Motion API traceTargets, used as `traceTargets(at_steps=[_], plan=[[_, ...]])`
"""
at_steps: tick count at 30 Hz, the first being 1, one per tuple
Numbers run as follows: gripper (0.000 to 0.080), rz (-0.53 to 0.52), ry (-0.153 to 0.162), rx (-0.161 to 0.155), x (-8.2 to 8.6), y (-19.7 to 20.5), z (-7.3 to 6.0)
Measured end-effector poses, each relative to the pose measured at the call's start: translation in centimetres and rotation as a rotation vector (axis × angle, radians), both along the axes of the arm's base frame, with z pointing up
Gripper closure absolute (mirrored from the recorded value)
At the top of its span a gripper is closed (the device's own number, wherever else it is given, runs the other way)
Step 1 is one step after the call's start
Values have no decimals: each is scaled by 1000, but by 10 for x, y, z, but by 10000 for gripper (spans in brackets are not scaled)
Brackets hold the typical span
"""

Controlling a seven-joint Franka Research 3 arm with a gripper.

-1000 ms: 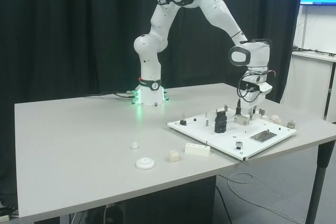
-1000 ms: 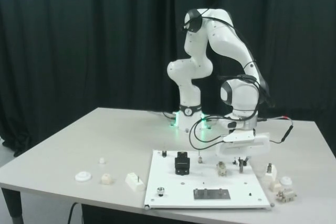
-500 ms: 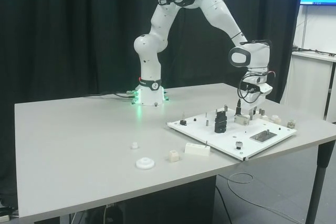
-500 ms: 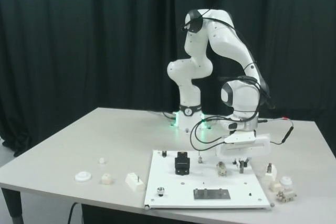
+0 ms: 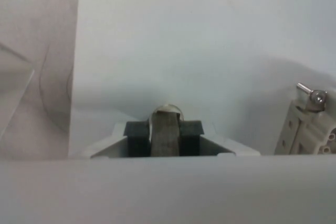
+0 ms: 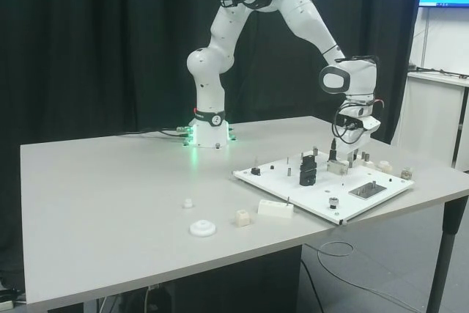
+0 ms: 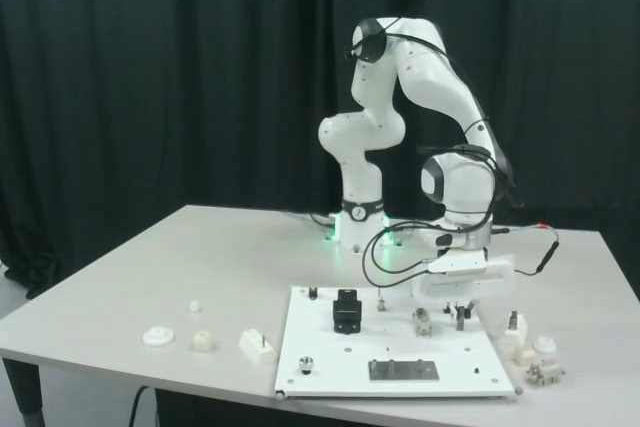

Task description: Insert square peg 3.

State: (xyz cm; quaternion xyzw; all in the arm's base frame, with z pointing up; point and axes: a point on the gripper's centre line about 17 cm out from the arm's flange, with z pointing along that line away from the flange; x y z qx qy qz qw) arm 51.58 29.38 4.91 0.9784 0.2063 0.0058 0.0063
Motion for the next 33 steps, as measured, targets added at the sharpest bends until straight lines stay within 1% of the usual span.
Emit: traceTargets(at_steps=[19, 25, 33], plan=[[689, 0, 16, -8, -5, -1, 0], [689, -6, 24, -11, -9, 1, 0], [689, -13, 25, -11, -12, 5, 3]])
